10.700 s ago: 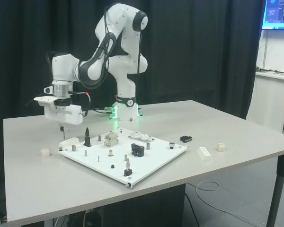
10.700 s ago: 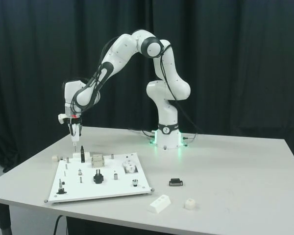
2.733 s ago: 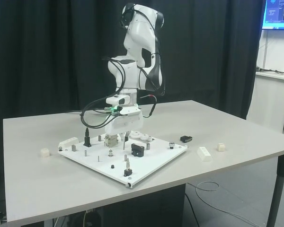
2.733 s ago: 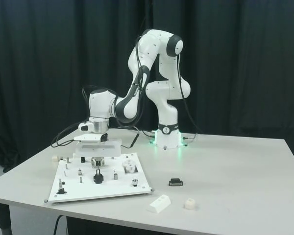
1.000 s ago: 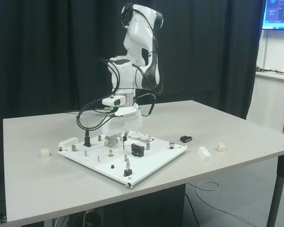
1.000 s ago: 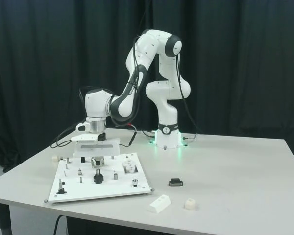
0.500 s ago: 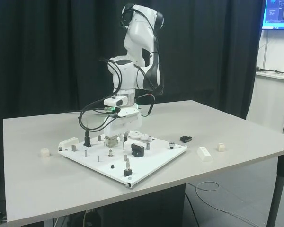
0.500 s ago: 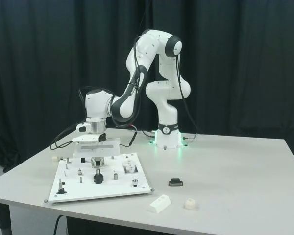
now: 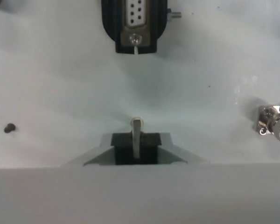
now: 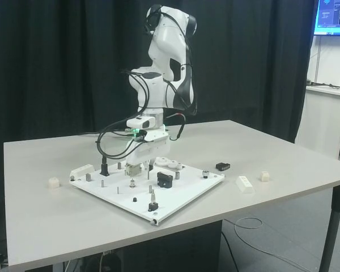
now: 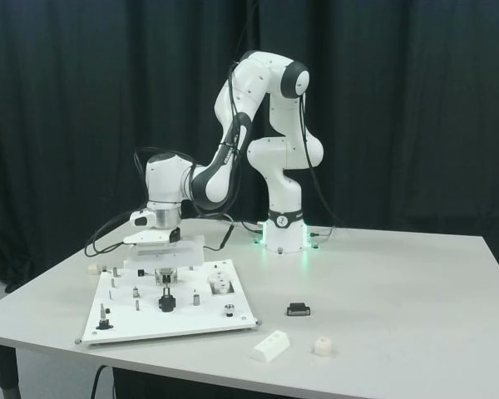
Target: Insert square peg 1.
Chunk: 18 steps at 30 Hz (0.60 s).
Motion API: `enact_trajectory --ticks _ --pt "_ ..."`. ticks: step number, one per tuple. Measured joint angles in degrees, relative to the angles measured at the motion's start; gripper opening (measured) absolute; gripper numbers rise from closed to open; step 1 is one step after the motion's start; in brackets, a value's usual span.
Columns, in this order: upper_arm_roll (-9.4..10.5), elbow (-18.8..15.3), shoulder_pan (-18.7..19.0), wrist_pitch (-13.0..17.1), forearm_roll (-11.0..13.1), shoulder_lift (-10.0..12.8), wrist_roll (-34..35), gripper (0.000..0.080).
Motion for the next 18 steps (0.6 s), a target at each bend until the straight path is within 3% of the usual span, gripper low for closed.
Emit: enact_trajectory --ticks 11,12,18 --pt "0.12 0.41 0.0 0.0 0.13 0.12 3.7 0.0027" --pt "0.12 0.48 -0.01 0.0 0.13 0.12 3.7 0.0272" --pt "-0.06 1.1 -0.02 -0.2 0.05 0.12 3.7 0.0272"
